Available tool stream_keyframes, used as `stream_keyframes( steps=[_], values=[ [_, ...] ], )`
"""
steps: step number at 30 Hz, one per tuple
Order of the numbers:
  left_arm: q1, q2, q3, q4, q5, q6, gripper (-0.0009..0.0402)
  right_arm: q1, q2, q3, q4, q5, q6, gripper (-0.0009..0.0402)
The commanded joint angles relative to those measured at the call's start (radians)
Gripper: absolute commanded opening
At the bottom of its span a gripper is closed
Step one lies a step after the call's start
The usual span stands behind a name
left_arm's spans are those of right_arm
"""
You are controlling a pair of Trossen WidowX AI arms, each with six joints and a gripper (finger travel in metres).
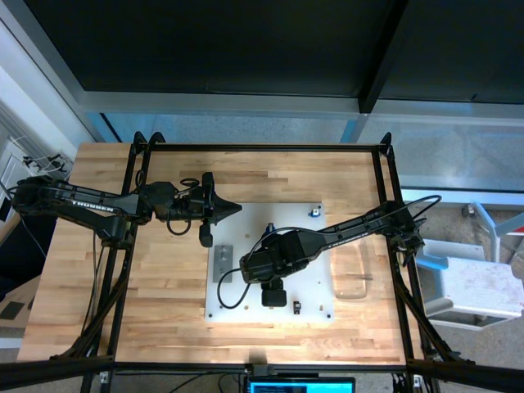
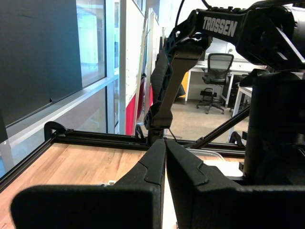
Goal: Pick the HAN10E connector and install in the HAN10E hub
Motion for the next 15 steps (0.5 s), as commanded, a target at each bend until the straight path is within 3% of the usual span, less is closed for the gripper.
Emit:
stream_keyframes(
  steps=[1,15],
  values=[
    [0.0,0.0,0.0,0.0,0.0,0.0,0.0,-0.002,0.034,0.021,0.006,-0.001,0.001,0.0225],
    [0.0,0.001,0.0,0.0,0.0,0.0,0.0,-0.02,0.073,0.051,0.017,0.001,-0.022,0.03]
  ],
)
